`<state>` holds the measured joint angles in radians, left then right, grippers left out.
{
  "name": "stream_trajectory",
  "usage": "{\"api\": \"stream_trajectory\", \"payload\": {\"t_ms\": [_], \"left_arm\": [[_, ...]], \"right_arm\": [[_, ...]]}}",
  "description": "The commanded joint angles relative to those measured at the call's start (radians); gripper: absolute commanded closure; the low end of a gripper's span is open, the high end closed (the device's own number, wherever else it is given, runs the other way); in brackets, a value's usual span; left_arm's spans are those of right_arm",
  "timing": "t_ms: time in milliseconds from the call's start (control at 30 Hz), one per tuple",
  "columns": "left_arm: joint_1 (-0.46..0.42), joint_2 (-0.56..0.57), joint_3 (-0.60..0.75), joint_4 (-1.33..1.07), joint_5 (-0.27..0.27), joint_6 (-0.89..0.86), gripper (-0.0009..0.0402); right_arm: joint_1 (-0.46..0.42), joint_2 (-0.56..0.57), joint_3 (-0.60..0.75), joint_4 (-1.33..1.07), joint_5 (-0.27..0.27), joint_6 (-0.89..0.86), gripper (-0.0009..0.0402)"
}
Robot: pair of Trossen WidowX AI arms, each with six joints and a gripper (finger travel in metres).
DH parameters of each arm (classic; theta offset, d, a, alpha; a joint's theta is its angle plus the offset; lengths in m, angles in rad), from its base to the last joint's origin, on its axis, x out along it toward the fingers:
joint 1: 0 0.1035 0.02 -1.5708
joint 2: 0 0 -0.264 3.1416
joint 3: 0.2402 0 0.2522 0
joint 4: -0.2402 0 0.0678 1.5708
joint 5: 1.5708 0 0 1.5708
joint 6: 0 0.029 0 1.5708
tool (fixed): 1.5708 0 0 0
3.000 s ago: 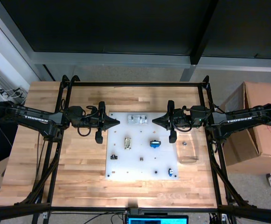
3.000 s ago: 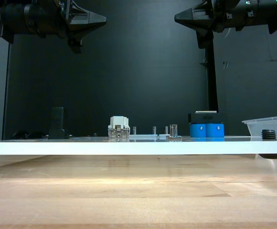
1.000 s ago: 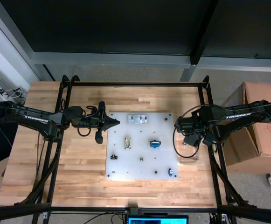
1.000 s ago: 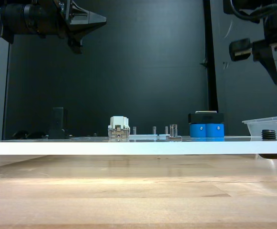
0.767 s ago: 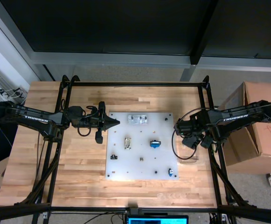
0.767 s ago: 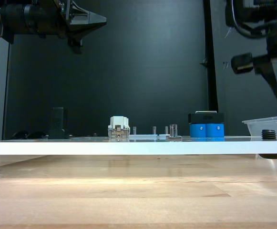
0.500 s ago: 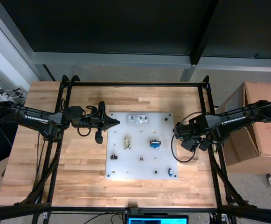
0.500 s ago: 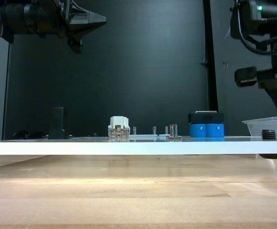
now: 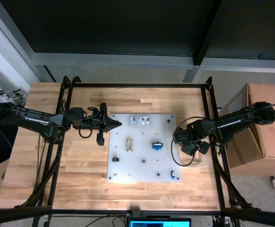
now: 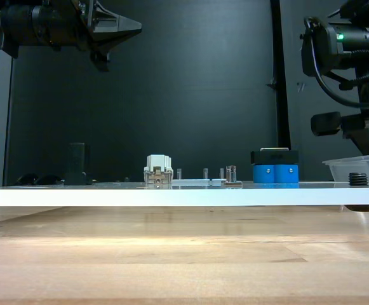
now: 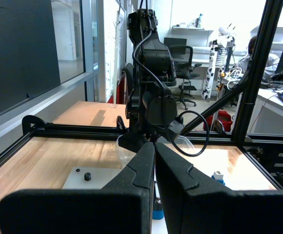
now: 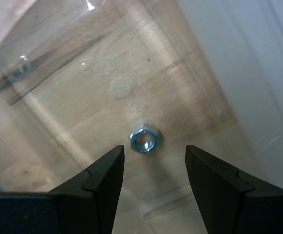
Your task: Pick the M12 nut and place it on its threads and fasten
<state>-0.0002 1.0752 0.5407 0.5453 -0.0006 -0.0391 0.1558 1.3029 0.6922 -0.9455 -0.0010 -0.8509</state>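
The small silver nut (image 12: 144, 140) lies flat and free on the floor of the clear tray (image 12: 83, 73), clear of its stud. My right gripper (image 12: 153, 152) hangs open just above it, one finger (image 12: 104, 173) to each side, not touching. In the high view the right gripper (image 9: 193, 149) covers the tray and hides the nut. The black ribbed stud (image 10: 358, 179) stands bare on the white board (image 9: 137, 165). My left gripper (image 9: 114, 124) is shut and empty, high over the board's far left edge.
A blue connector (image 9: 156, 145), a white connector (image 9: 128, 144) and silver posts stand on the board. A cardboard box (image 9: 265, 127) sits off the table's right side. The black frame rails (image 9: 137, 85) run round the table.
The right arm has swung from above the board out over the clear tray and come down toward it, its gripper now pointing downward. The left arm has not moved.
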Motion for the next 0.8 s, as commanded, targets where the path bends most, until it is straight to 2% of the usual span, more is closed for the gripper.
{"api": "stream_trajectory", "payload": {"t_ms": [33,800], "left_arm": [[0.0,0.0,0.0,0.0,0.0,0.0,0.0393],[0.0,0.0,0.0,0.0,0.0,0.0,0.0393]], "right_arm": [[0.002,0.0,-0.018,0.02,0.0,0.0,0.022],[0.011,0.001,-0.088,0.111,-0.006,0.006,0.0221]]}}
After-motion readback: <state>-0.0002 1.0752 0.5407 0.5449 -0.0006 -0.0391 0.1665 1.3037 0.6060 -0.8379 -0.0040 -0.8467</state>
